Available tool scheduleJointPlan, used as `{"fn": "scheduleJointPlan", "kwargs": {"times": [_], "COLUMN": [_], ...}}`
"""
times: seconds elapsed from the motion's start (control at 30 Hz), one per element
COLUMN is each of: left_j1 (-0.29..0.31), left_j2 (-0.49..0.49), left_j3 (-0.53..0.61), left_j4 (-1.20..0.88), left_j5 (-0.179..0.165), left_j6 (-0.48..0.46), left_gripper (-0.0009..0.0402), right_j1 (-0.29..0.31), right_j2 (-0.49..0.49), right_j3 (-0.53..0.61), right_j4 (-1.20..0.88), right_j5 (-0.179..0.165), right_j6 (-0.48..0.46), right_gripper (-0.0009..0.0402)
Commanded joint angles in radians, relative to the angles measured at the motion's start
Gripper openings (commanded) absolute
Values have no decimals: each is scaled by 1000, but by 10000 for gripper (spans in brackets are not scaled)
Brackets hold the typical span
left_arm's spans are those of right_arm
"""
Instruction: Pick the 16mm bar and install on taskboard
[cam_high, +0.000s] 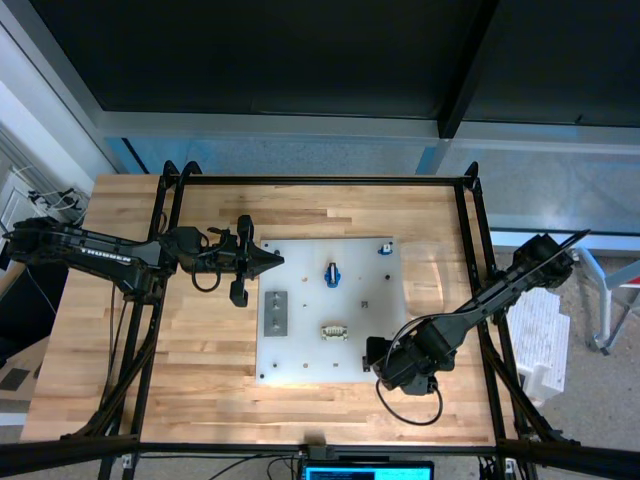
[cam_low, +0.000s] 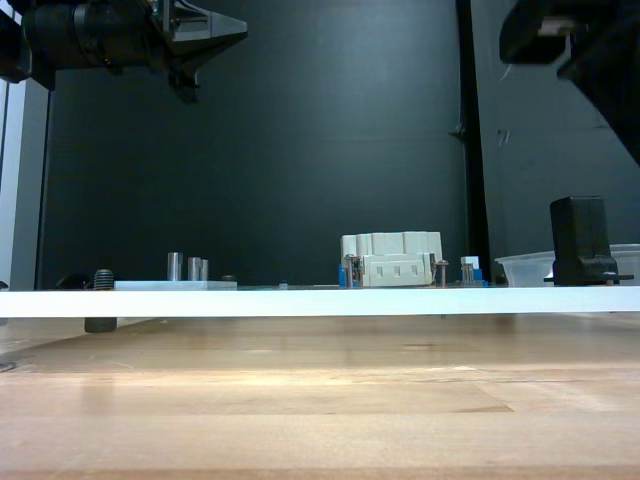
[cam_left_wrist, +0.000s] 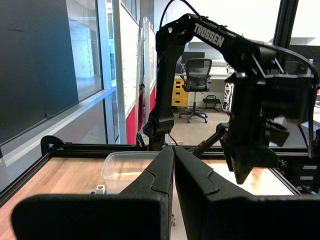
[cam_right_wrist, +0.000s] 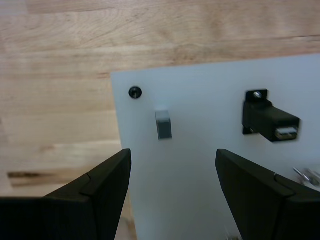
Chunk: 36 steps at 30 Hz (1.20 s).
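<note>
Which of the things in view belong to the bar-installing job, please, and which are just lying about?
Job: 16mm bar, on the taskboard; right gripper, open above it.
Idle: left gripper, shut, high near the taskboard's far-left corner; clear tray; beige connector; black fixture.

TROSSEN (white capitals) marks the right arm (cam_left_wrist: 215, 36) and left arm (cam_high: 100, 250).

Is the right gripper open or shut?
Open: the right gripper has its fingers wide apart over a taskboard corner. The left gripper, shut, hangs above the board's left edge.
</note>
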<state>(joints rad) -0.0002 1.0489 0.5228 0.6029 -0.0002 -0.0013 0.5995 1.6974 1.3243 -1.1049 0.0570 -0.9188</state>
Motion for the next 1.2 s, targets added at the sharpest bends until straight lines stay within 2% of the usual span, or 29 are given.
{"fn": "scheduleJointPlan", "kwargs": {"times": [0.03,0.53,0.8,1.07,1.2], "left_j1": [0,0,0,0,0], "left_j2": [0,0,0,0,0], "left_j3": [0,0,0,0,0], "left_j4": [0,0,0,0,0], "left_j5": [0,0,0,0,0], "left_j6": [0,0,0,0,0], "left_gripper": [0,0,0,0,0], "right_j1": [-2,-13,-101,-195,-247], "right_j2": [-11,-37,-106,-169,-204], "right_j3": [34,54,52,51,50], "right_j4": [-38,-53,-34,-21,21], "right_j5": [3,3,2,0,3], "right_j6": [6,82,211,265,313], "right_gripper": [233,199,125,-1,7]}}
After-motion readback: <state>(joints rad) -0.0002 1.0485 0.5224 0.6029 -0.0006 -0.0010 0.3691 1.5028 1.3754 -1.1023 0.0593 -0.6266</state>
